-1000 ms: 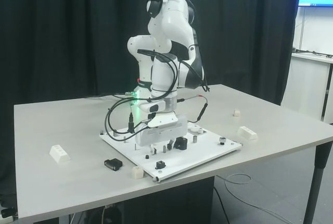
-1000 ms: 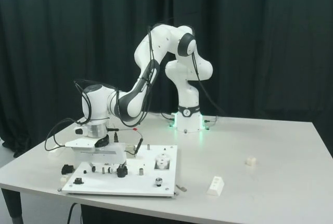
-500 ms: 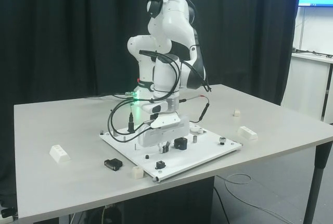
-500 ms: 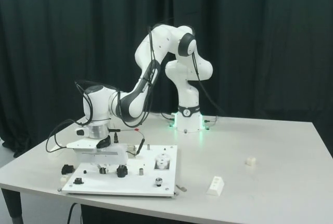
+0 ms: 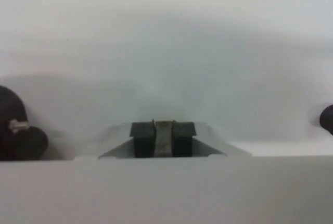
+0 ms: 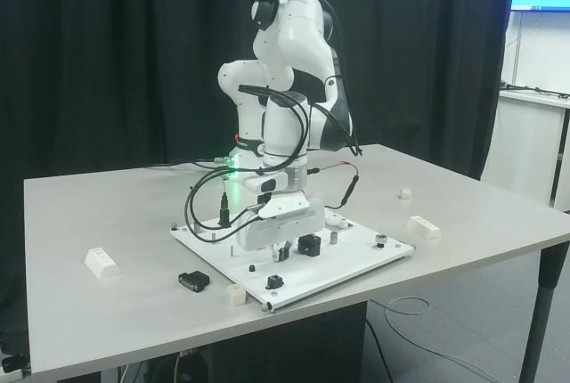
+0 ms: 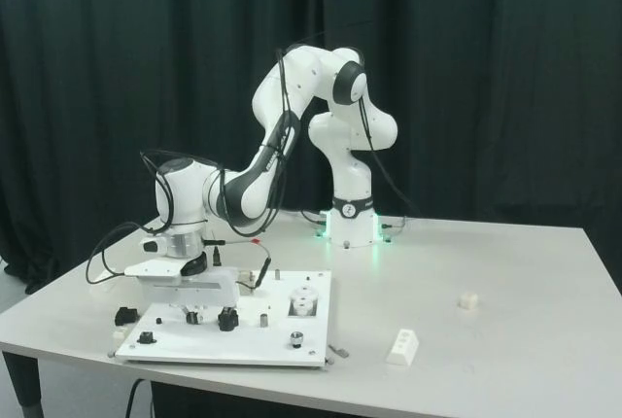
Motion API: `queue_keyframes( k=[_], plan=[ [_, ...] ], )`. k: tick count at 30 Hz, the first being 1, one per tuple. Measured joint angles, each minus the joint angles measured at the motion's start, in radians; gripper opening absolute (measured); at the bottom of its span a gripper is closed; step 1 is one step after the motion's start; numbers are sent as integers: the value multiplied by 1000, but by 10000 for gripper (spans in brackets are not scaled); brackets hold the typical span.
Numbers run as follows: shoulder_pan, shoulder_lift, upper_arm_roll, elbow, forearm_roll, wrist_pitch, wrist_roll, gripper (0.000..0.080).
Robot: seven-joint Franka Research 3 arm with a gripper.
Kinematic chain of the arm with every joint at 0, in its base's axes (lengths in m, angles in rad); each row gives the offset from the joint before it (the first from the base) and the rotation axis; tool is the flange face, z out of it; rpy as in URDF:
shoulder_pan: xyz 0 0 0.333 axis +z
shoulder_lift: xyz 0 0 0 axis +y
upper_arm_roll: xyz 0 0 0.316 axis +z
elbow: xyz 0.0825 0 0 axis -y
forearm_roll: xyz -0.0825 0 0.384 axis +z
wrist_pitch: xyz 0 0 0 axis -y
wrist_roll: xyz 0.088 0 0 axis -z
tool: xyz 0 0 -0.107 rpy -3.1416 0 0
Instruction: Remove square peg 2.
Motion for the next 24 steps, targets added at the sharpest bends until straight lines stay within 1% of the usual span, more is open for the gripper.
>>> queue_keyframes(
  k=[9, 20, 24],
  plan=[
    [0, -10, -2, 0, -7, -10, 0, 66],
    [1, -54, -8, 8, -27, -70, 6, 65],
    [1, -67, -8, 11, -35, -83, 9, 65]
  ],
)
